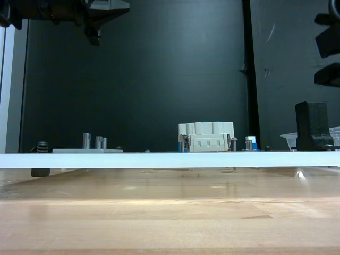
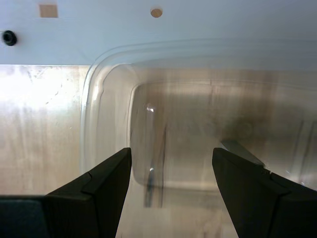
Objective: Pick the 16mm bar and install on taskboard
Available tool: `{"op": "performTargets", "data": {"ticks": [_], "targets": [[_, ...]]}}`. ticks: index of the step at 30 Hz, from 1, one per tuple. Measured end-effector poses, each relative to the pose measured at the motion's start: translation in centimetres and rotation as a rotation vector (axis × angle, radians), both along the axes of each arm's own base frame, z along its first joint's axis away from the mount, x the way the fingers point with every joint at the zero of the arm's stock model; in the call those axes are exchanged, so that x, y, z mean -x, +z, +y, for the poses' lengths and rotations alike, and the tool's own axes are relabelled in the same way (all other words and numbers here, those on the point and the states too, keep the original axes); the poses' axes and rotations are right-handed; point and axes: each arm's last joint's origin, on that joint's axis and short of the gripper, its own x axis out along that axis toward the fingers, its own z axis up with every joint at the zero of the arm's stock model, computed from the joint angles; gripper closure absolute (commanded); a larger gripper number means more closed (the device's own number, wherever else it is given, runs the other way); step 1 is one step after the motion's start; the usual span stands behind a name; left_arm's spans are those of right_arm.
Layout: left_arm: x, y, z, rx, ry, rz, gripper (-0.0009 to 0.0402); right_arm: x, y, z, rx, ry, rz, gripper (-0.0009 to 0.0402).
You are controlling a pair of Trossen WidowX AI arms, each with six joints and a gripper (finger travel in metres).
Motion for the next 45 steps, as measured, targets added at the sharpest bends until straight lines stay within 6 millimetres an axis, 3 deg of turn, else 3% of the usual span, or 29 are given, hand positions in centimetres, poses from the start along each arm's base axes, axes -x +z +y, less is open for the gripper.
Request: {"op": "performTargets", "data": {"ticks": [16,33,45], "targets": [[0.0,0.0,0.0,0.0,0.0,0.0,0.0393,3.8,4.2,-2.4,-0.037,-0.029,-0.049,0.0166],[0.0,0.0,0.0,0.0,0.0,0.0,0.0393,5.9,5.3,-4.3,-0.042,-0.17,-0.042,0.0166],[0.0,0.0,0.0,0.0,0.0,0.0,0.0393,5.5,5.2,-5.0,-0.01,-0.167,-0.05,0.0166]]}}
